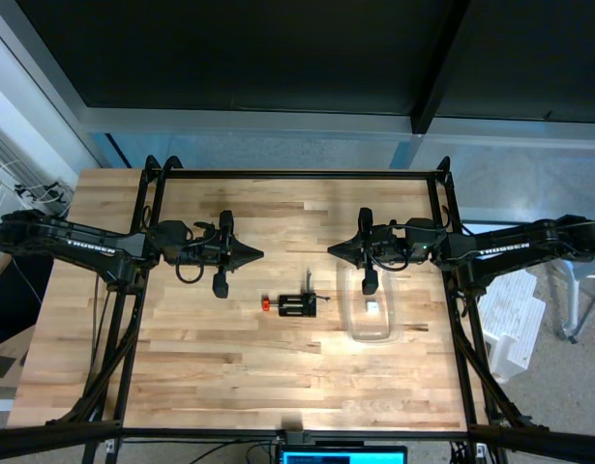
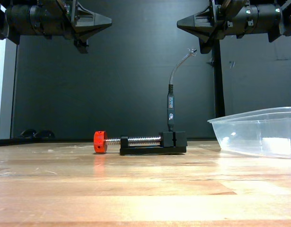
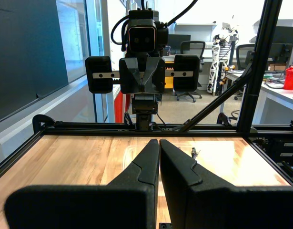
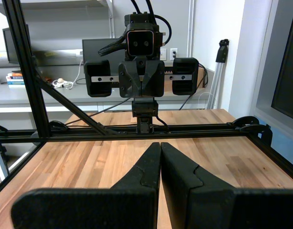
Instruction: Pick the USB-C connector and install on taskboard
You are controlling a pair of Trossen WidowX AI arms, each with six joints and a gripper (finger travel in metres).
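High view: left claw point(image 1: 251, 254) and right claw point(image 1: 338, 249), both closed, hang above the surface point(image 1: 181, 367); the USB-C connector point(image 1: 322, 299) lies just beside the taskboard point(image 1: 297, 306). Low view: the taskboard's upright pin point(image 2: 171, 109) may snag a descending claw. Wrist views: both claws are pressed together; so small a sliver is easily nudged aside.

The pale wooden bench point(image 1: 229, 372) is smooth and faintly glossy; the clear plastic tray point(image 2: 244, 135) shines. Raised above the bench, the left gripper point(image 1: 260, 254) and right gripper point(image 1: 331, 249) look like matt black plastic.
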